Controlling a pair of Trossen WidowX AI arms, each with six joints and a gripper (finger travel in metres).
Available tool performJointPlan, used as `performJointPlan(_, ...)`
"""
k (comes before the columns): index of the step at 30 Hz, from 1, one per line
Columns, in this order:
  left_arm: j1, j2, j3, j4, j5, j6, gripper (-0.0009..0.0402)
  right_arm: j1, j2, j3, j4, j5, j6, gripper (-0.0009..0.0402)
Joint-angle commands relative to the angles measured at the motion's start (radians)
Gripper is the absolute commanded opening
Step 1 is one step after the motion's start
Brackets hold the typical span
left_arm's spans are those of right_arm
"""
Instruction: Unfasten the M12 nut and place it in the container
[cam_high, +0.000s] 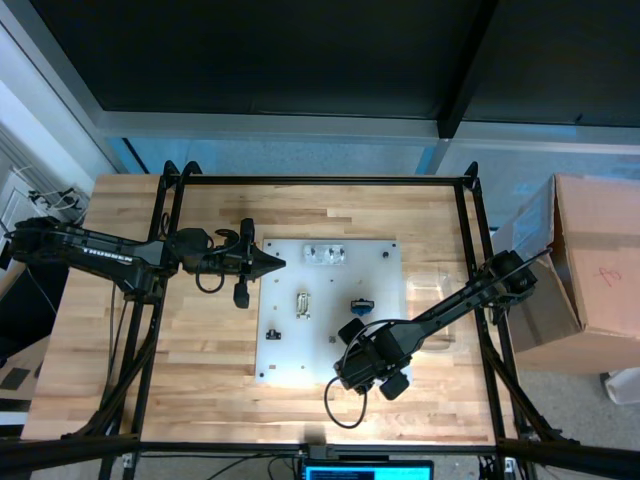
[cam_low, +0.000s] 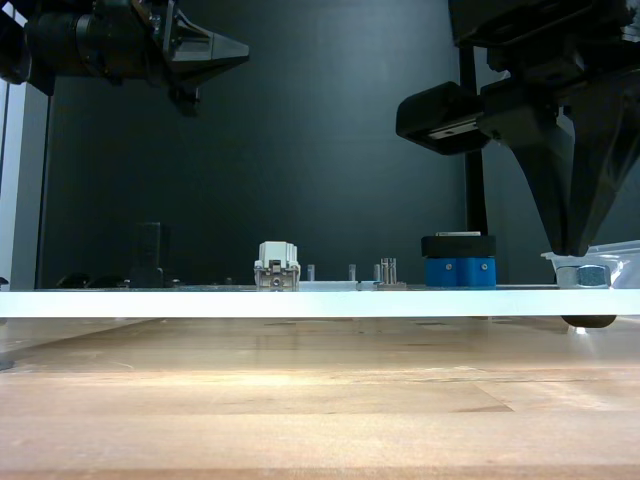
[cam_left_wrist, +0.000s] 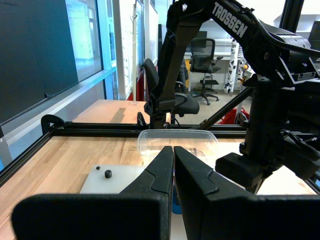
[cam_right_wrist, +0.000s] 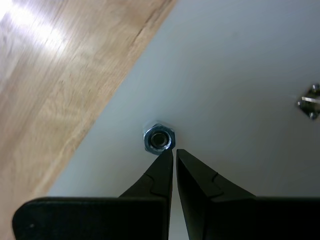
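Observation:
The small silver M12 nut (cam_right_wrist: 159, 139) sits on its stud on the white board (cam_right_wrist: 240, 75), close to the board's edge. In the low view the nut (cam_low: 581, 274) sits low on the board and no ribs show under it. My right gripper (cam_right_wrist: 174, 151) is shut with its tips just beside the nut and nothing between them; it hangs right above the nut (cam_low: 572, 250). In the high view the right gripper (cam_high: 366, 376) hides the nut. My left gripper (cam_high: 279, 263) is shut and empty, high over the board's far left edge.
The clear container (cam_high: 443, 288) stands on the table right of the board, also seen in the left wrist view (cam_left_wrist: 177, 138). A blue block (cam_low: 458, 265), a white connector (cam_low: 277, 268) and a small silver post (cam_low: 387, 270) stand on the board.

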Motion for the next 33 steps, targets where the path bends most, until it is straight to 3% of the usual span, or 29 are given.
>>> performJointPlan(1,0.000,0.000,0.000,0.000,0.000,0.000,0.0000,0.002,-0.002,0.000,-0.002,0.001,-0.089,0.0009)
performJointPlan(13,0.000,0.000,0.000,0.000,0.000,0.000,0.0000,0.008,-0.011,0.000,-0.004,0.003,-0.077,0.0009)
performJointPlan(24,0.000,0.000,0.000,0.000,0.000,0.000,0.0000,0.016,-0.030,0.087,-0.141,-0.017,0.742,0.0009)
performJointPlan(28,0.000,0.000,0.000,0.000,0.000,0.000,0.0000,0.022,-0.040,0.113,-0.165,-0.018,0.900,0.0016)
performJointPlan(33,0.000,0.000,0.000,0.000,0.000,0.000,0.0000,0.025,-0.041,0.114,-0.168,-0.016,0.935,0.0048)
